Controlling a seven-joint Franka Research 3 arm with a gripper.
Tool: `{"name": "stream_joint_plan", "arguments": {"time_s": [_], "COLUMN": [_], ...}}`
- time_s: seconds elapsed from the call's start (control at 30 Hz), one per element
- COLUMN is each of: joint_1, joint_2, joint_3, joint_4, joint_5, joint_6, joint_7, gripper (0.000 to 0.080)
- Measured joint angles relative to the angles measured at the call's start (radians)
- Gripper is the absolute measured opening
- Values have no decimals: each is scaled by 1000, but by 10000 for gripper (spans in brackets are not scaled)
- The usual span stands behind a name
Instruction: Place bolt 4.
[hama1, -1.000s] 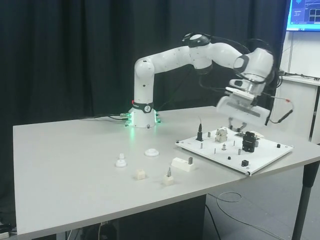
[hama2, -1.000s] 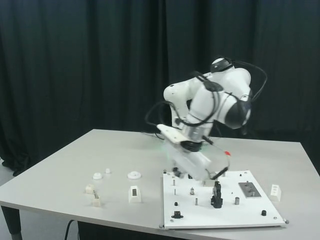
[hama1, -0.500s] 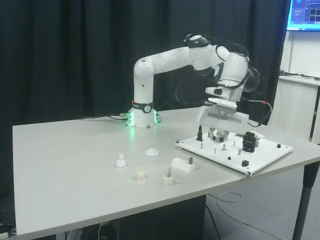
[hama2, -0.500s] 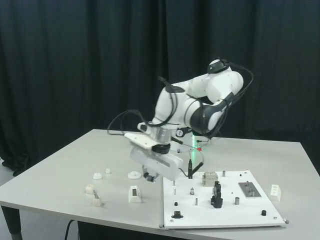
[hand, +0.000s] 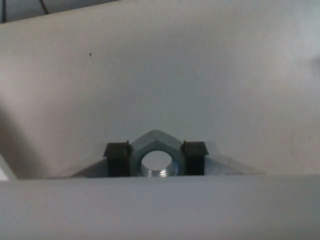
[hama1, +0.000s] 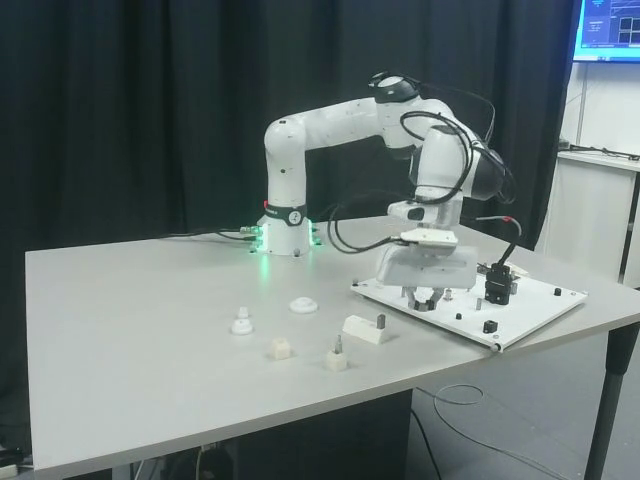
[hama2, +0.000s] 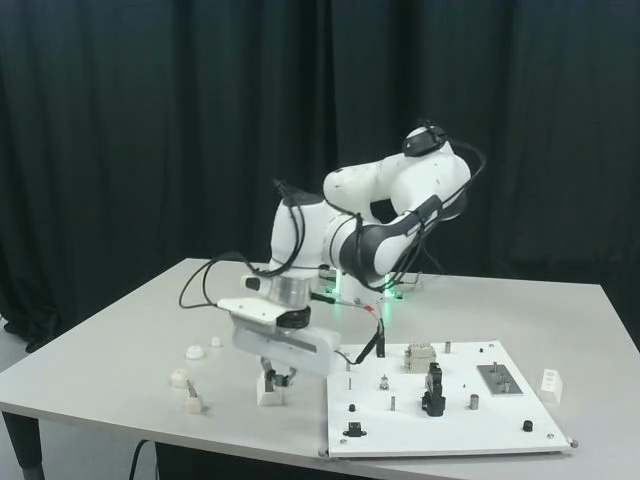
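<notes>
The gripper, clenching a hex nut (no bolt visible), is swinging off the white board toward the block holder, suggesting placement there.

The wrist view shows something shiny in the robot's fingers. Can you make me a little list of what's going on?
held thing: hex nut, grey metal, threaded hole
gripper: shut on the nut, a black fingertip on each side
below it: grey table
arm position: gripper hangs low near the white board
placed yet: no
</notes>
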Motion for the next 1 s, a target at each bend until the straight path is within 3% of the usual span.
{"name": "stream_joint_plan", "arguments": {"time_s": [0.43, 1.0], "joint_1": [-86, -140], "joint_2": [17, 22], "joint_3": [69, 161], "joint_4": [68, 102], "joint_5": [39, 41], "joint_6": [3, 82], "joint_7": [-69, -80], "gripper": [225, 225]}}
